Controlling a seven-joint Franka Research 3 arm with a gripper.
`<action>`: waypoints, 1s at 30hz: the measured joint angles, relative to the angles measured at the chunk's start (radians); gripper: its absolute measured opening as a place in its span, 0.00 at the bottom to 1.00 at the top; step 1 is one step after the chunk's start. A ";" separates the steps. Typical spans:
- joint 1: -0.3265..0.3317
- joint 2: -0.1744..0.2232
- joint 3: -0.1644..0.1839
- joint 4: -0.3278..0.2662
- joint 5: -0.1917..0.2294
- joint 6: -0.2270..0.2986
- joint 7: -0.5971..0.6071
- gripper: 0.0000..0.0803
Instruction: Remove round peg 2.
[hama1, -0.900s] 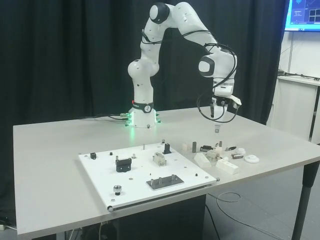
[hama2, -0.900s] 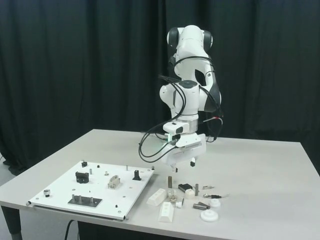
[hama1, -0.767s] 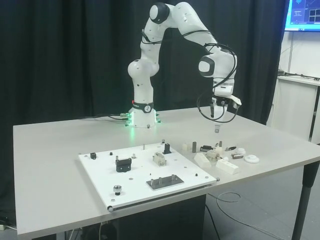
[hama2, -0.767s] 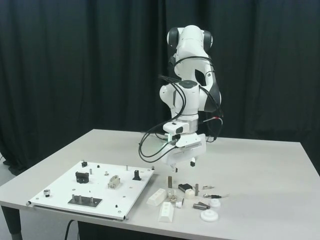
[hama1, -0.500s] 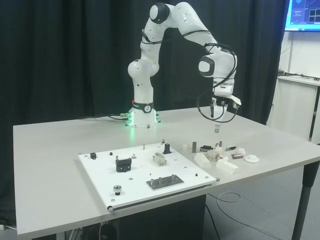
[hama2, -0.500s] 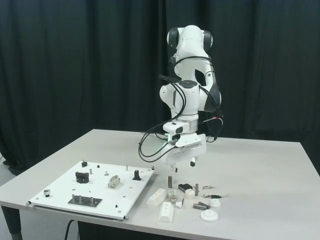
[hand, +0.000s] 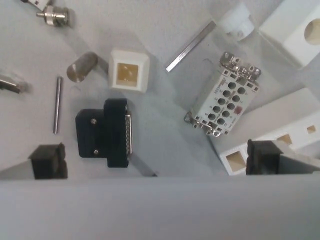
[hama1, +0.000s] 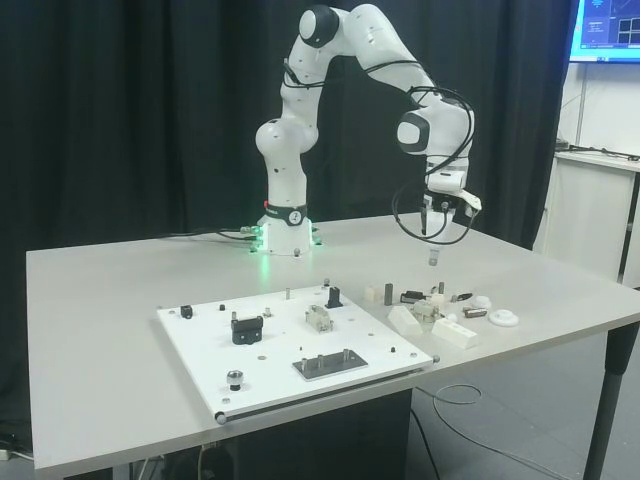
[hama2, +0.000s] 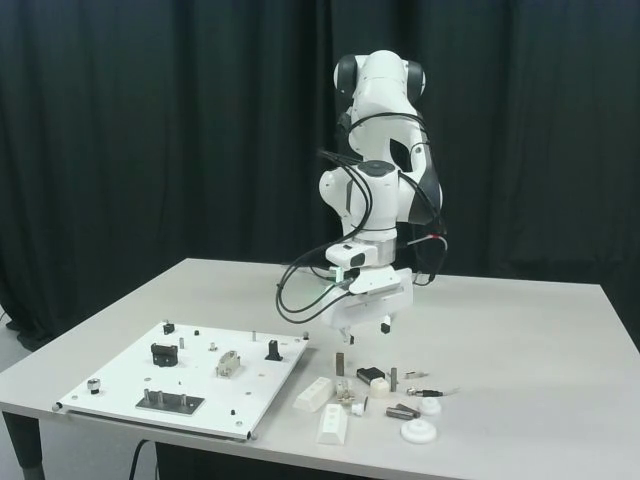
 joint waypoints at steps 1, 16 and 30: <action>0.000 0.000 0.000 0.000 0.000 0.000 0.000 1.00; 0.000 0.000 0.000 0.000 -0.002 0.002 0.003 1.00; -0.002 0.000 -0.001 0.000 -0.002 0.010 0.023 1.00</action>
